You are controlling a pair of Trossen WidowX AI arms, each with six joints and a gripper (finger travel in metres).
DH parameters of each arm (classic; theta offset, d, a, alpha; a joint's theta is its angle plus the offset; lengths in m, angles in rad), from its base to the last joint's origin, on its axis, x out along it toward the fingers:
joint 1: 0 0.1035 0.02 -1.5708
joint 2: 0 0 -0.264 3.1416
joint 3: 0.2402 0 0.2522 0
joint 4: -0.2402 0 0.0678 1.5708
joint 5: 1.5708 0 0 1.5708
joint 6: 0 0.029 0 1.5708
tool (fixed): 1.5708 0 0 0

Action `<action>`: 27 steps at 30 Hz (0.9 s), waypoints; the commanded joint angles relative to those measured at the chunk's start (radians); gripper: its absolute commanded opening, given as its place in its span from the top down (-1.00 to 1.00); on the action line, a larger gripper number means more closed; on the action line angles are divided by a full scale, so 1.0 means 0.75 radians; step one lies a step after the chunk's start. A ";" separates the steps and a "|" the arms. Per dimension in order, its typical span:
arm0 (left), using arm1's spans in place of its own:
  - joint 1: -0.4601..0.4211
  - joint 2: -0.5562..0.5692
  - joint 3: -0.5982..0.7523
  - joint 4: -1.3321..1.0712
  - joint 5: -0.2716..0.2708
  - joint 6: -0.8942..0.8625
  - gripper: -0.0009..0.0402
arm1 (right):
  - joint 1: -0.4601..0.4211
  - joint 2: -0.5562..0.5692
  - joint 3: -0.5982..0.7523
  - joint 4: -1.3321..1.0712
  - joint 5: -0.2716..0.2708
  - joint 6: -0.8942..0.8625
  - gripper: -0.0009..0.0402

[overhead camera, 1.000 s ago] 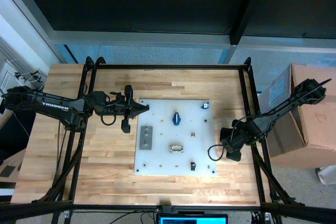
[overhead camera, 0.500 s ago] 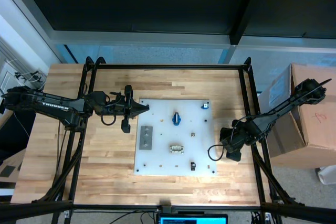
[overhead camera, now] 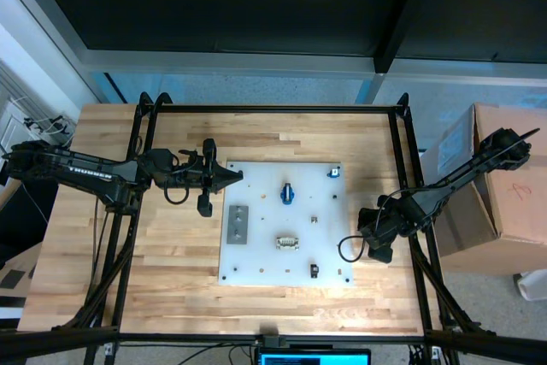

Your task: Remove the HAN10E connector from the taskboard and place in the container

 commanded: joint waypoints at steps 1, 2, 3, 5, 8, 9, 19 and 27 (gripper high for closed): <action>0.000 0.000 0.001 0.000 0.001 0.001 0.96 | 0.000 0.000 0.001 0.001 0.000 0.001 0.94; 0.000 0.000 0.001 0.000 0.001 0.001 0.96 | 0.000 0.000 0.001 0.001 0.000 0.001 0.94; 0.001 0.000 0.001 0.000 0.001 0.001 0.96 | 0.000 0.000 0.001 0.001 0.000 0.001 0.94; 0.000 0.000 0.001 0.000 0.001 0.001 0.96 | 0.001 0.000 0.001 0.001 0.000 0.004 0.94; 0.001 0.000 0.001 0.000 0.001 0.001 0.96 | 0.001 0.000 0.001 0.001 0.000 0.009 0.94; 0.000 0.000 0.001 0.000 0.001 0.001 0.96 | 0.001 0.000 0.001 0.001 0.000 0.008 0.94; 0.001 0.000 0.001 0.000 0.001 0.001 0.96 | 0.000 0.000 0.002 -0.001 0.002 0.042 0.41; 0.001 0.000 0.001 0.000 0.001 0.001 0.96 | -0.001 0.000 0.043 -0.070 0.001 0.070 -0.51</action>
